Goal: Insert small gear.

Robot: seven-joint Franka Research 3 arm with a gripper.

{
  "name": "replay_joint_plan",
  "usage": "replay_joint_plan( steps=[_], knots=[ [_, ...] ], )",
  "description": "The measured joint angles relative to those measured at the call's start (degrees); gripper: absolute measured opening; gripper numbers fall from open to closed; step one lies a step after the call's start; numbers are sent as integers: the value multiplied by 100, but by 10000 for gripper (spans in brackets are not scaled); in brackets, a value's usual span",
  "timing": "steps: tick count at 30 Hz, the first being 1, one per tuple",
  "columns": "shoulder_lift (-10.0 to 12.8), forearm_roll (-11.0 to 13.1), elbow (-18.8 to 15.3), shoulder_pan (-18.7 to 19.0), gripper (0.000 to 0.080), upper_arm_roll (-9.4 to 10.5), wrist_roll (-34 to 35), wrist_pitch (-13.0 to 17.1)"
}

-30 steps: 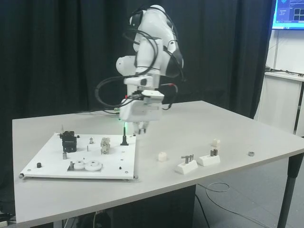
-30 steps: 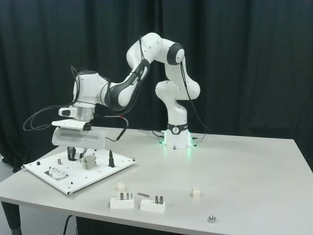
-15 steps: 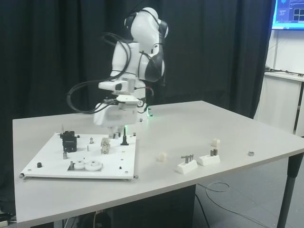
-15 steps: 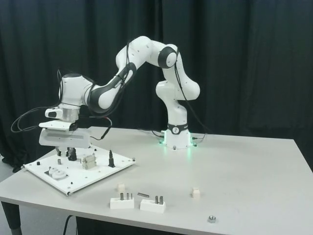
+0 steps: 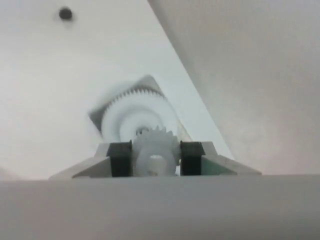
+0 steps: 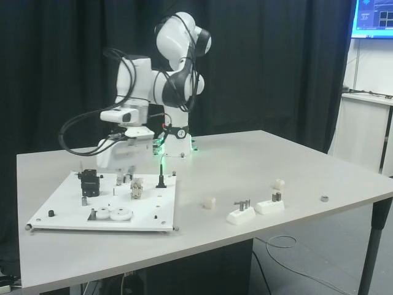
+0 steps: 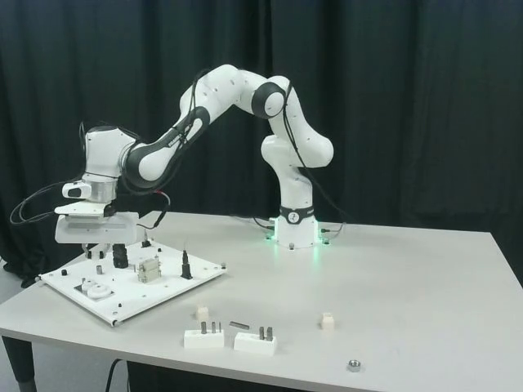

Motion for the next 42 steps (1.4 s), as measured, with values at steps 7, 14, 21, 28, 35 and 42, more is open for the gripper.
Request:
replay_joint_plan(
  steps=[7,14,21,28,35,42],
  knots=[
    [129,155,165,-213,199,0,-748,-158],
    [255,326,297,-391,199,-3,-1406,-275],
    [383,447,443,-555,199,-3,-1964,-401],
    [522,500,624,-710,199,-9,-2249,-527],
    [706,500,884,-859,199,-20,-2449,-710],
    [913,540,1154,-1007,199,-25,-2378,-937]
  ],
)
